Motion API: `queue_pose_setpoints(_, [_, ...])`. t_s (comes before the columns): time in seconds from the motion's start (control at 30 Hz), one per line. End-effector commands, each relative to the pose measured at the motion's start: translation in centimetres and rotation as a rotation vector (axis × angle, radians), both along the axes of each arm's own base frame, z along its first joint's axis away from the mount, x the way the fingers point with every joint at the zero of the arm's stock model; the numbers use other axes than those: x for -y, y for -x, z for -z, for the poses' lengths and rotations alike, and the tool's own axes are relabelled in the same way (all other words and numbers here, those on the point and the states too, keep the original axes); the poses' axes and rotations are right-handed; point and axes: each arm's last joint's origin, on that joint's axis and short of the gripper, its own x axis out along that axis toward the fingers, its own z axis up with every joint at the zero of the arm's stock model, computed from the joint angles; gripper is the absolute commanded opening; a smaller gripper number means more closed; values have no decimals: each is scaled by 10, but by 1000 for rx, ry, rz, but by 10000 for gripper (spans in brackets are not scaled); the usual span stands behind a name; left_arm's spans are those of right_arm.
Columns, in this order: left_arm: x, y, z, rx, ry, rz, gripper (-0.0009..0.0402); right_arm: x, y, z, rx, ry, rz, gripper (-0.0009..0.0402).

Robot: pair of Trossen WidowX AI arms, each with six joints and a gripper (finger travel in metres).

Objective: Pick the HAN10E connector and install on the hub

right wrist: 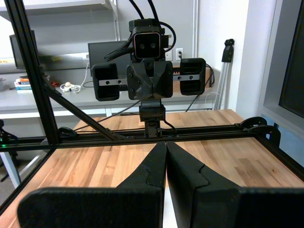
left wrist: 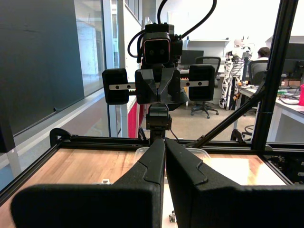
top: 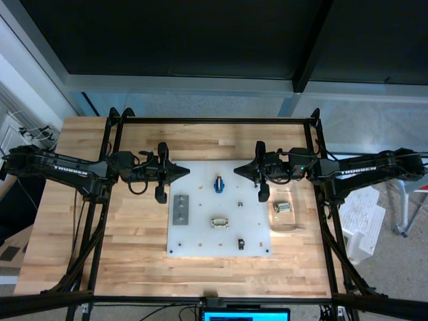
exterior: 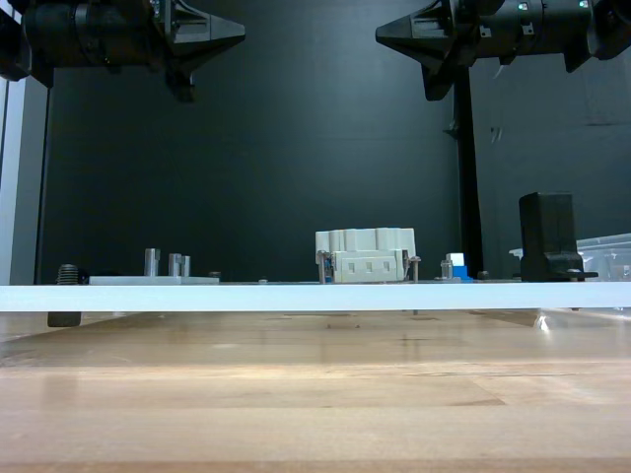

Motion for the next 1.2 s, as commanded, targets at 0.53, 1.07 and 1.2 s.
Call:
queue_pose_setpoints(0.53, [0, 0, 0, 0, 0, 0, 0, 0, 2, -1, -37, -4, -1, 0])
queue_pose_setpoints(1.07, [0, 0, 0, 0, 0, 0, 0, -12, 33, -14, -642, 9, -56, 0])
queue_pose_setpoints(1.2, [0, 0, 0, 0, 0, 0, 0, -16, 41, -12, -758, 19, -77, 0])
